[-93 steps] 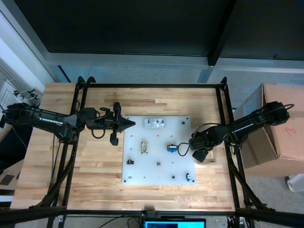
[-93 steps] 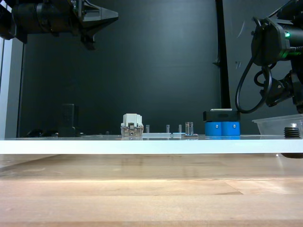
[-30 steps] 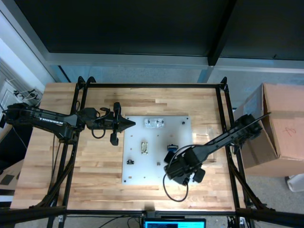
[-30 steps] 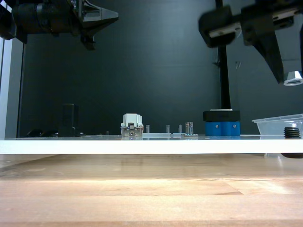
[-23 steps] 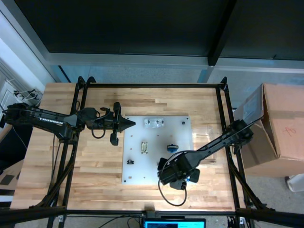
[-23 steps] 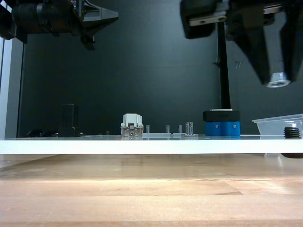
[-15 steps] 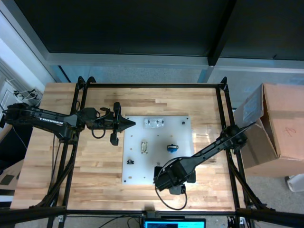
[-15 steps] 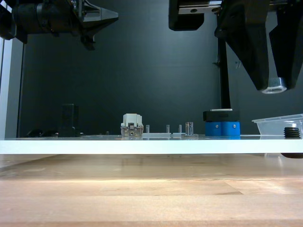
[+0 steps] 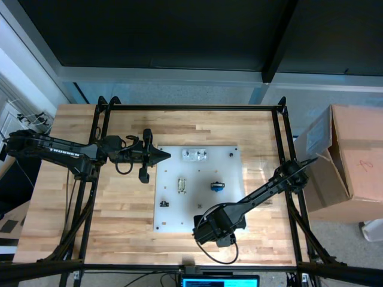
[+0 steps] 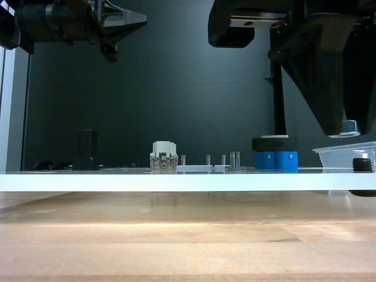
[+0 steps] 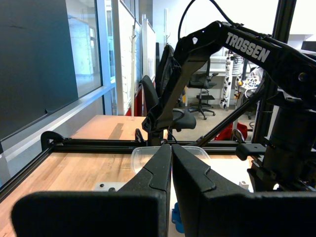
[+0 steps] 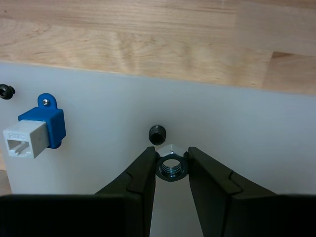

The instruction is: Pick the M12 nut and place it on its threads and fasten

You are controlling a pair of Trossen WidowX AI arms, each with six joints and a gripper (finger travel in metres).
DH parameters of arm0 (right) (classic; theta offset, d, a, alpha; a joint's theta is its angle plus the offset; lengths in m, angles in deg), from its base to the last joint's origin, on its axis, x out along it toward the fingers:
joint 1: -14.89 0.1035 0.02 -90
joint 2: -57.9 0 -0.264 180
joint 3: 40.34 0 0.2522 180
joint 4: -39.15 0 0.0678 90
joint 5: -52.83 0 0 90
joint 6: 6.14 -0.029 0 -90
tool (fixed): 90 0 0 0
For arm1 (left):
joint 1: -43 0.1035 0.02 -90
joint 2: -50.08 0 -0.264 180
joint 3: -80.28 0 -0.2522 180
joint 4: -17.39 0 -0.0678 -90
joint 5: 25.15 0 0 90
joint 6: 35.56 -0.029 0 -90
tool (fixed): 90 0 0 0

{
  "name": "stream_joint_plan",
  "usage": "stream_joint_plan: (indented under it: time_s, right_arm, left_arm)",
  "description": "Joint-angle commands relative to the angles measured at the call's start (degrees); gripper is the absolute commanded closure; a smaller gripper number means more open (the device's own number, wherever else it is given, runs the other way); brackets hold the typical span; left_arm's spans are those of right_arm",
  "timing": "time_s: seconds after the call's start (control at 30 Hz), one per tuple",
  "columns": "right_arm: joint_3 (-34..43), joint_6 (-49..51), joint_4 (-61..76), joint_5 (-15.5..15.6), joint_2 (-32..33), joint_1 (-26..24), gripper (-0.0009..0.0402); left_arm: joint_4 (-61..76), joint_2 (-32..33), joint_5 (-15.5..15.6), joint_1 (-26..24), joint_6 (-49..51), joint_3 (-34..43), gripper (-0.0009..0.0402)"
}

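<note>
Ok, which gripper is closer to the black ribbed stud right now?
Right. The right gripper, fingers shut on the silver nut, hangs just above the bare stud, slightly off it. The left gripper hovers high at the white board's far left edge, across the board.

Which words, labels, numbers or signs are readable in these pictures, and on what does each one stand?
"TROSSEN": white letters on the right arm, in the left wrist view.
White lettering on the left arm, high view: too blurred to read.
Red mark on the cardboard box: unreadable.
Neither end effector bears text: the left end effector, shut, hangs over the board's far left edge; the right end effector holds the nut clear of its stud.
</note>
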Motion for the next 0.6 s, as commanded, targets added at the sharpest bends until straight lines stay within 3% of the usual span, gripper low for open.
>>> stream_joint_plan:
  time_s: [0.03, 0.6]
  right_arm:
    - [-0.4, -0.1, -0.2, 0.0, 0.0, 0.4, 0.0361]
    - [-2.3, -0.4, -2.2, 0.2, 0.0, 0.7, 0.0362]
  left_arm:
    - [0.0, 0.0, 0.0, 0.0, 0.0, 0.0, 0.0393]
    - [0.0, 0.0, 0.0, 0.0, 0.0, 0.0, 0.0393]
